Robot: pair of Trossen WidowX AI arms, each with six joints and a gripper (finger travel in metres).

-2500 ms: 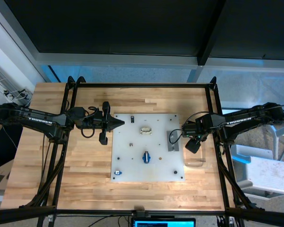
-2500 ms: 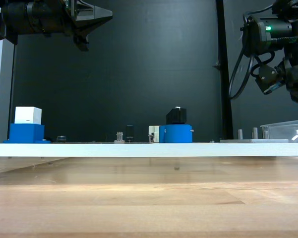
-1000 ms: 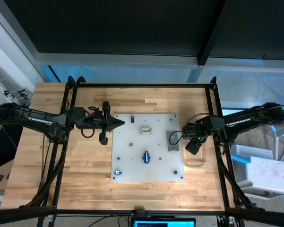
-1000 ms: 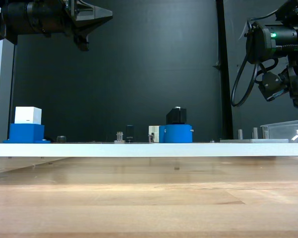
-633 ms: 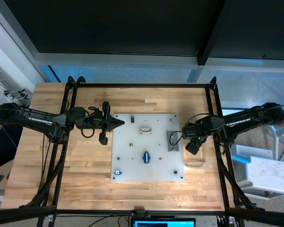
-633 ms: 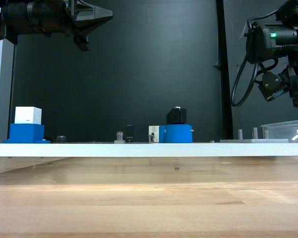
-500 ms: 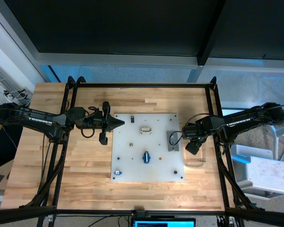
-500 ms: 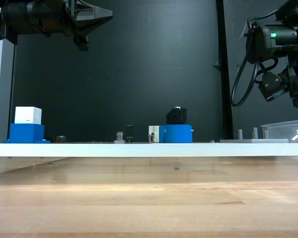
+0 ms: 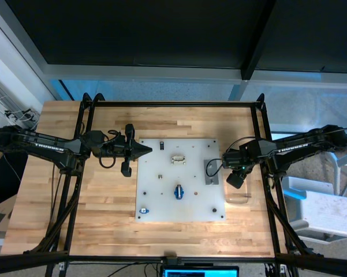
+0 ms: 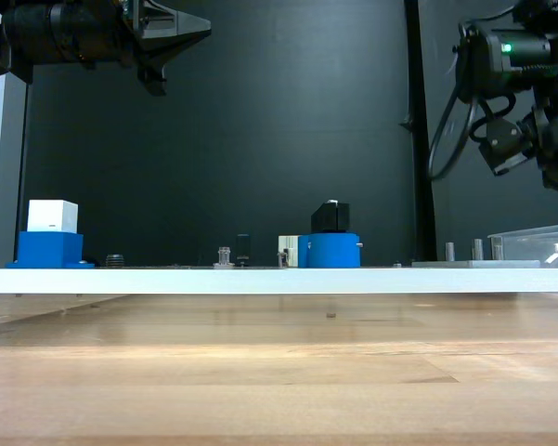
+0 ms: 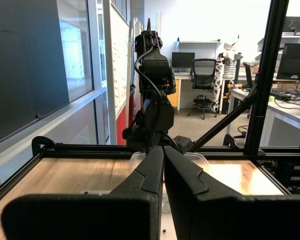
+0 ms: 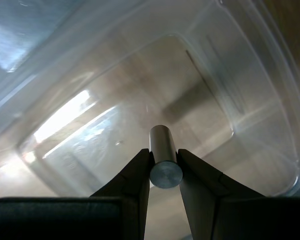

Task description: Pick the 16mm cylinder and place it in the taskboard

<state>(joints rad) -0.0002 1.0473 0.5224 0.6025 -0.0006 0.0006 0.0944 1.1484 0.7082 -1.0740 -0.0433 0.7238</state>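
Wooden tabletop (image 9: 104,231) inside a black metal frame (image 9: 173,104). Beyond it, a bright office with desks (image 11: 289,107), a chair (image 11: 204,77) and glass wall panels (image 11: 75,50).

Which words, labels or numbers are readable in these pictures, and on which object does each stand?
No text is readable.
White lettering on left arm and right arm: too small to read.
Left claw, shut above the taskboard's edge: unmarked.
Right claw, holding the 16mm cylinder over the clear tray: unmarked.
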